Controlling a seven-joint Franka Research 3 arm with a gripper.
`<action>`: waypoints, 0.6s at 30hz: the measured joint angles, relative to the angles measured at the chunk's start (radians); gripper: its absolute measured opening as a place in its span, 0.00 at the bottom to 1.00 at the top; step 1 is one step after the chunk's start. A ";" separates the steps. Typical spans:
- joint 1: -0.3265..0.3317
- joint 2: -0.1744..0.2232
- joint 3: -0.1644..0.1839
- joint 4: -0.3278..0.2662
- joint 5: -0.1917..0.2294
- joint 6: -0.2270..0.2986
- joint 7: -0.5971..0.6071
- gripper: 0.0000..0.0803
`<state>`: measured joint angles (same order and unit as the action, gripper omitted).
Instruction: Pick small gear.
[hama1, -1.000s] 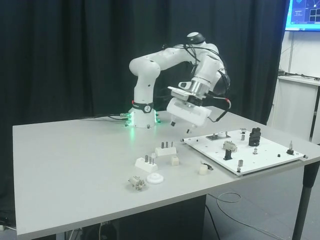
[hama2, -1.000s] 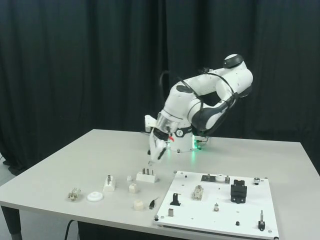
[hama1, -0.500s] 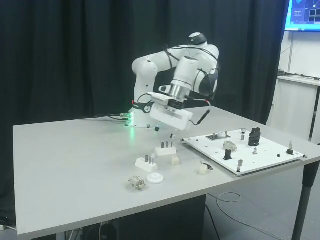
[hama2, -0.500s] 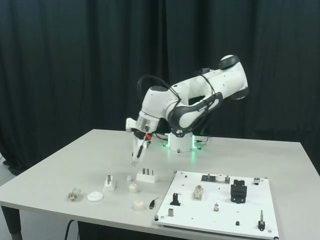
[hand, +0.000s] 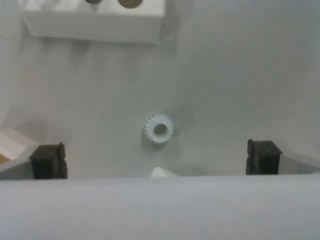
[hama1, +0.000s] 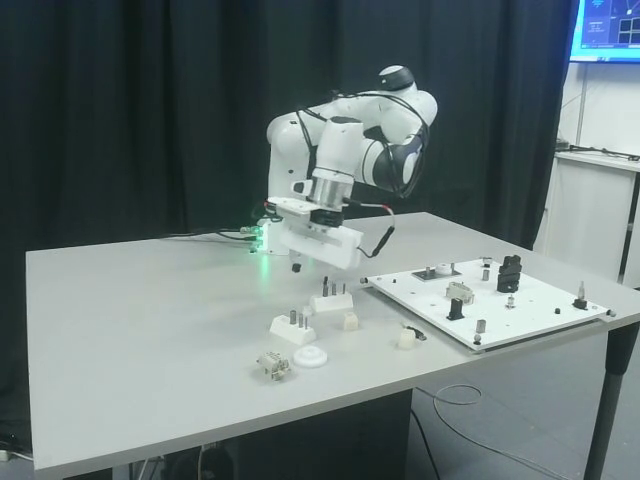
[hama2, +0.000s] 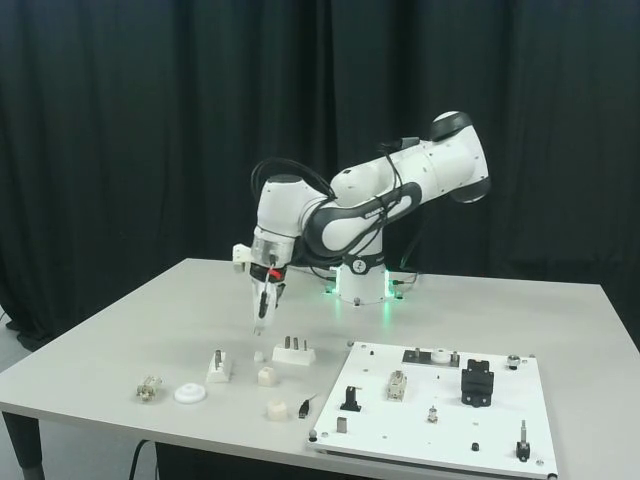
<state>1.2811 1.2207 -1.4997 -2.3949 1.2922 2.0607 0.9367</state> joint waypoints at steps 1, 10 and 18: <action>-0.005 0.003 0.000 0.000 0.004 -0.010 -0.005 1.00; -0.040 0.035 0.014 0.000 0.053 -0.073 -0.035 1.00; -0.056 0.038 0.046 0.004 0.087 -0.074 -0.041 1.00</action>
